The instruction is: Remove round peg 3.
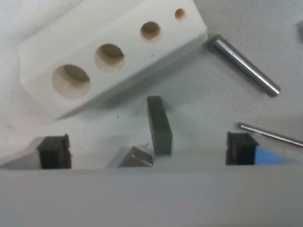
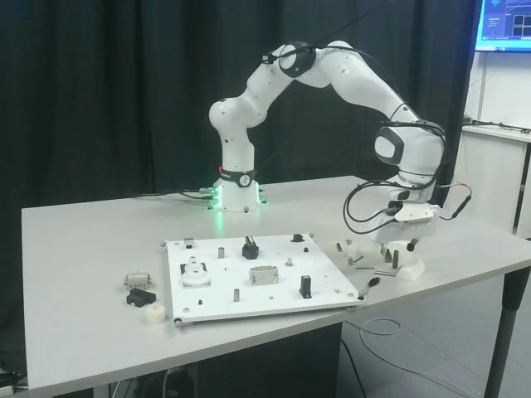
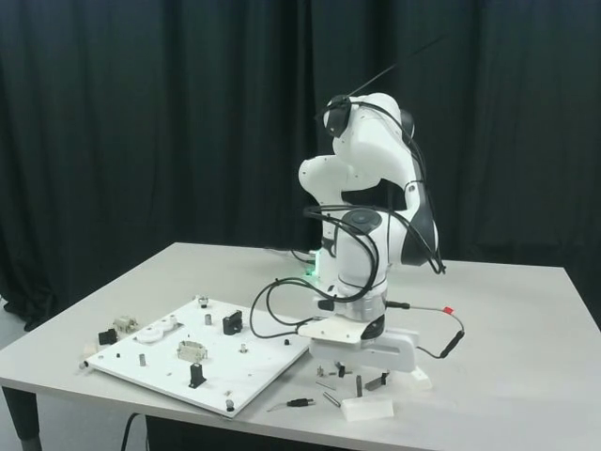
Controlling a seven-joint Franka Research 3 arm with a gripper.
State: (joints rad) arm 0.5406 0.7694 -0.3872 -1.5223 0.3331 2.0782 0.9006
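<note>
Pincer point(image 1: 149, 151) spread wide, pinching nothing, low over the desk point(image 1: 208, 109). Dark upright peg point(image 1: 158, 124) between the fingertips, beside the white block point(image 1: 113, 52), whose four holes stand empty.

Thin rod point(image 1: 272, 134) and a grey block point(image 1: 135, 158) are cut off by the wrist housing

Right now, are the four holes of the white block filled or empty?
Empty: in the wrist view all four holes of the white block are open. A peg lies on the table beside it.
</note>
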